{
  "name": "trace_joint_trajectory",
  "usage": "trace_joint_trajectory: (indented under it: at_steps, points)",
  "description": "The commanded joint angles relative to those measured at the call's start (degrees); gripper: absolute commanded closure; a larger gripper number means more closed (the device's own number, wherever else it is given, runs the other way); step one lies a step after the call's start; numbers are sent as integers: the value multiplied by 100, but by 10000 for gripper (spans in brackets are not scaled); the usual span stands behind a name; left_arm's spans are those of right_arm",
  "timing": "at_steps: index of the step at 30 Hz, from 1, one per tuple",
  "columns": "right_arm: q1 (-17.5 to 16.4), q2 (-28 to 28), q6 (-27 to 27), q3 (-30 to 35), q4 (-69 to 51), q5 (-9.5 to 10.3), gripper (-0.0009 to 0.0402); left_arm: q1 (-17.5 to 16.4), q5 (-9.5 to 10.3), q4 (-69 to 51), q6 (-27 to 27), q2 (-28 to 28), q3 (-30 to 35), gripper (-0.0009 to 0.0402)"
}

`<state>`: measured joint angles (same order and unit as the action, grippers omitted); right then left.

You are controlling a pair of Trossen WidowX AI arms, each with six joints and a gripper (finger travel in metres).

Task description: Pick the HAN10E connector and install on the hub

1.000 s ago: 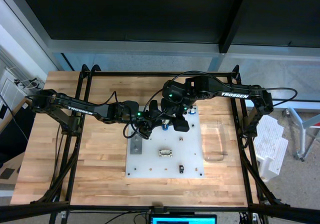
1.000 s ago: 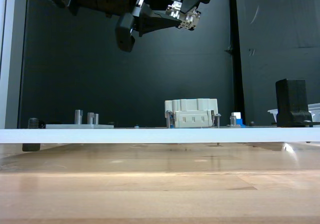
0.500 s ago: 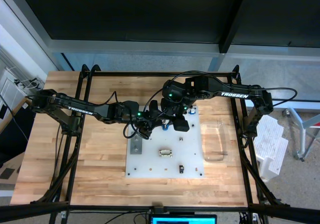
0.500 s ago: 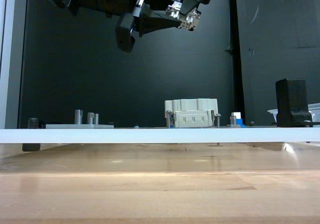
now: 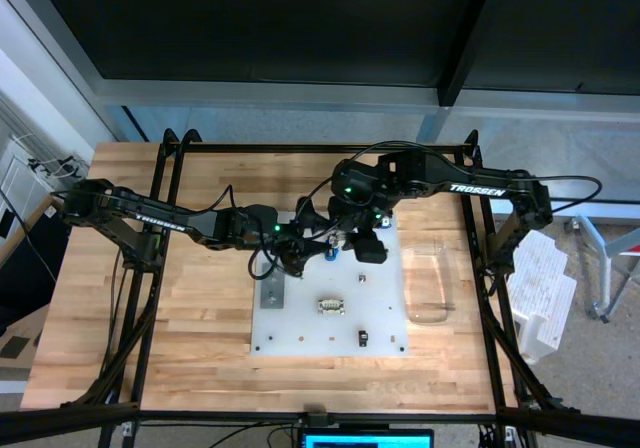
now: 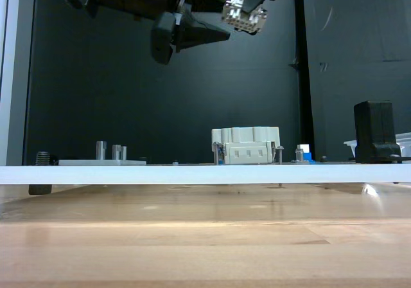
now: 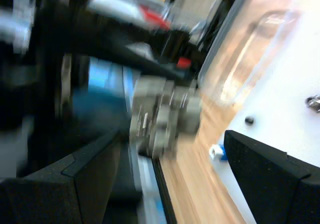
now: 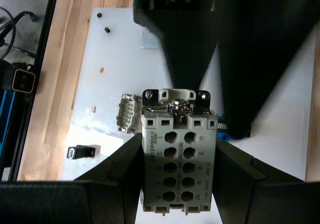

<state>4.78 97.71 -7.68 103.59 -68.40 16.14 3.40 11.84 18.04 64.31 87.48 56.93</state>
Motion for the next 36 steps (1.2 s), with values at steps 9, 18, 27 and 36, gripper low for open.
trace_joint_trajectory:
  at_steps: [9, 18, 27, 36]
  points:
    - [-149, -162, 376, -402, -46, -765, 289, -57, 188, -804, -2959, -166, -299, 187]
    - [-804, 22, 763, -446, 33, -1217, 288, -103, -186, -824, -4476, -758, -916, 277]
    - [-1185, 227, 1222, -457, 247, -1513, 287, -114, -640, -820, -5499, -1368, -1200, 326]
    - [-1585, 680, 1521, -428, 496, -1661, 287, -118, -627, -841, -6153, -1519, -1237, 380]
